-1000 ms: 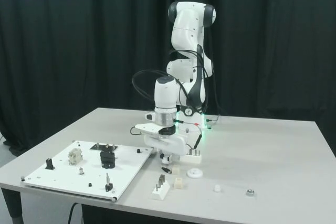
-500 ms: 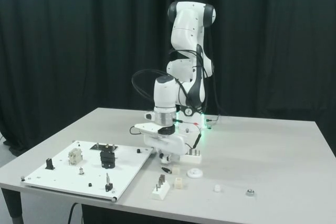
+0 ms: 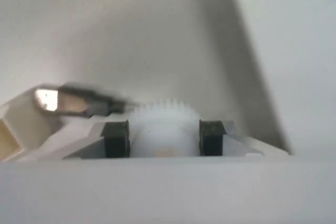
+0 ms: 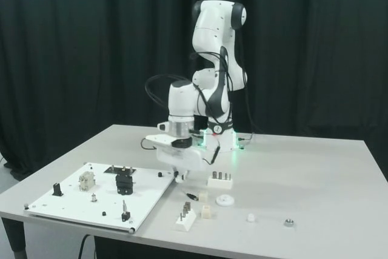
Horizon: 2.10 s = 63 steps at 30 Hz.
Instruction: Insert medium gear.
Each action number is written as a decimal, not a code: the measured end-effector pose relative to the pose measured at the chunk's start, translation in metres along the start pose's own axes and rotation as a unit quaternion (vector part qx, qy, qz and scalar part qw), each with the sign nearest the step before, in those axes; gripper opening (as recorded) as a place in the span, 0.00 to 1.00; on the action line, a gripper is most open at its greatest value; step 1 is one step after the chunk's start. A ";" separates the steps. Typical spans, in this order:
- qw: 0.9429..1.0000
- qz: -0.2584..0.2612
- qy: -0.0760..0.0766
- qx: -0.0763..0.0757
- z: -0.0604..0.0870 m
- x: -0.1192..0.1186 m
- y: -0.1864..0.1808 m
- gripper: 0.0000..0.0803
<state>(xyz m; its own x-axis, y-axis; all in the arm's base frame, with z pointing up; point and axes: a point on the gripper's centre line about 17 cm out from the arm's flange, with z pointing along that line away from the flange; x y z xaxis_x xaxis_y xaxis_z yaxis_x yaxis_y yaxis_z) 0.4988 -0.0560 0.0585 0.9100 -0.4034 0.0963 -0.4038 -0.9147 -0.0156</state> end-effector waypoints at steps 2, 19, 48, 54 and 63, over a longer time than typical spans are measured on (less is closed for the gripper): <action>1.000 0.002 0.005 0.000 -0.006 0.006 0.008 0.35; 0.998 -0.003 0.059 -0.001 -0.062 0.066 0.101 0.35; 0.993 0.110 0.047 -0.020 -0.080 0.070 0.225 0.35; 0.987 0.155 0.043 -0.021 -0.078 0.066 0.237 0.35; 0.974 0.223 0.031 -0.029 -0.070 0.056 0.252 0.35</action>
<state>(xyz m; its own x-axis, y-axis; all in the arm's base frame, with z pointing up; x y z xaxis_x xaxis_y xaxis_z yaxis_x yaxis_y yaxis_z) 0.4419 -0.3071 0.1293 0.6356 -0.7566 0.1533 -0.7642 -0.6449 -0.0143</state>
